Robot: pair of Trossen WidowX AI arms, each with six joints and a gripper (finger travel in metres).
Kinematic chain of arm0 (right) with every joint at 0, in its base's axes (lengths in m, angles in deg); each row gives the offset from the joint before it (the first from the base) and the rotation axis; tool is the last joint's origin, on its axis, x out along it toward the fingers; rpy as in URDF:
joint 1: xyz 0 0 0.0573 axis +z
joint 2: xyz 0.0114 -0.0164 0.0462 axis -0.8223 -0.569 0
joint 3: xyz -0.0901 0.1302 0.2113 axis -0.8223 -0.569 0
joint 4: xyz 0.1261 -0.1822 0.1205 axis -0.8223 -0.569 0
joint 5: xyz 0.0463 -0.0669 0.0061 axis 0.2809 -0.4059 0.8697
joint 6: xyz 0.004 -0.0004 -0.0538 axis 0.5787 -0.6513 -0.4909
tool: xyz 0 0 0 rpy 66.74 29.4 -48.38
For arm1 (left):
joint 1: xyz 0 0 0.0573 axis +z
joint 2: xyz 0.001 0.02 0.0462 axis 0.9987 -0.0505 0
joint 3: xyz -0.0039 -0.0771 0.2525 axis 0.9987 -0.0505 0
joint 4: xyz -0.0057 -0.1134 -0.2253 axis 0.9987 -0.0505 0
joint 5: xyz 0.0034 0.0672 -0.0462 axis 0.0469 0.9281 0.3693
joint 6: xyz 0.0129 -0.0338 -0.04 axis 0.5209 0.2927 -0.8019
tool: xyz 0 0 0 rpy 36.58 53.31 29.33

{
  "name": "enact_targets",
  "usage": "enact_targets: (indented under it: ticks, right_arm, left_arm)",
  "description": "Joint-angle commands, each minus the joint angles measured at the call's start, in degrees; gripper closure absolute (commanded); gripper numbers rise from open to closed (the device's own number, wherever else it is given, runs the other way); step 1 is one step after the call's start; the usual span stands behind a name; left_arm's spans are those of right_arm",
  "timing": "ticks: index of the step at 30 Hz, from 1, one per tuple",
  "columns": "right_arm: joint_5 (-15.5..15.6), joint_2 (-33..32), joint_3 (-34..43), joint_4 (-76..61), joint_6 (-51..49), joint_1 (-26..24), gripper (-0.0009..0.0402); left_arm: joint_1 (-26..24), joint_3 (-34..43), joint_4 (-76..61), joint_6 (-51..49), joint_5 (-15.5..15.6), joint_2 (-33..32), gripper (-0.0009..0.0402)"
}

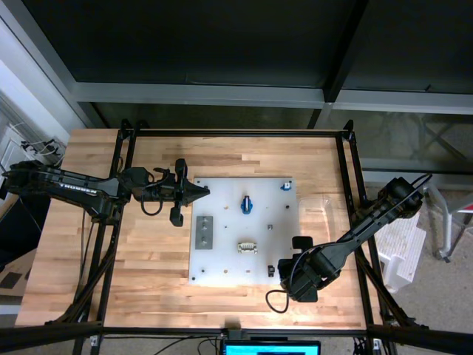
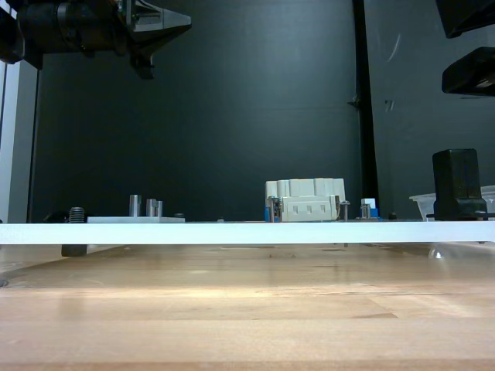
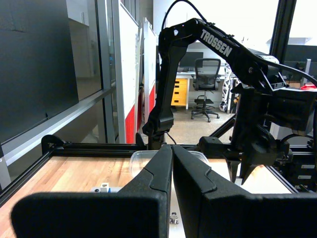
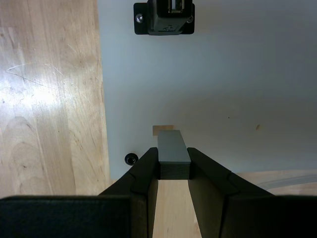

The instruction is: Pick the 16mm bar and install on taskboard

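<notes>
The 16mm bar (image 4: 173, 151) is a short grey block held between the fingers of my right gripper (image 4: 173, 166), which is shut on it. It hangs over the white taskboard (image 4: 223, 84), its end just short of a small square cut-out (image 4: 163, 130); I cannot tell whether it touches the board. From above, my right gripper (image 1: 290, 272) is at the board's near right corner and the bar is hidden. Above the board's far left edge, my left gripper (image 1: 198, 191) is shut with nothing in it, its fingers (image 3: 158, 171) pressed together.
On the taskboard (image 1: 222, 259) are a grey plate with pegs (image 1: 203, 231), a beige connector (image 1: 247, 247), a blue part (image 1: 247, 203) and a black socket block (image 4: 163, 17). A clear plastic tray (image 1: 325, 207) lies right of the board. Black frame rails (image 1: 236, 133) surround the table.
</notes>
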Motion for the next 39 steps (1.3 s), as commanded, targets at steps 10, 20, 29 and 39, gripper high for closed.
enact_targets:
  ticks: [10, 20, 29, 39]
  right_arm:
    - [-0.52, -0.57, 0.09, 0.79, 0.09, 0.02, 0.0393]
    - [0.11, -0.76, 0.09, 0.83, 0.07, 0.02, 0.0393]
    - [1.4, -0.76, 0.09, 0.33, 0.09, 0.02, 0.0393]
    - [1.44, -0.76, 0.09, 0.35, 0.07, 0.02, 0.0393]
  left_arm:
    - [0.0, 0.02, 0.0, 0.0, -0.02, 0.0, 0.0393]
    - [0.02, 0.02, 0.0, 0.0, -0.02, 0.0, 0.0393]
    - [0.0, 0.02, 0.0, 0.0, 0.0, 0.0, 0.0393]
    - [0.0, 0.02, 0.0, 0.0, 0.0, 0.0, 0.0393]
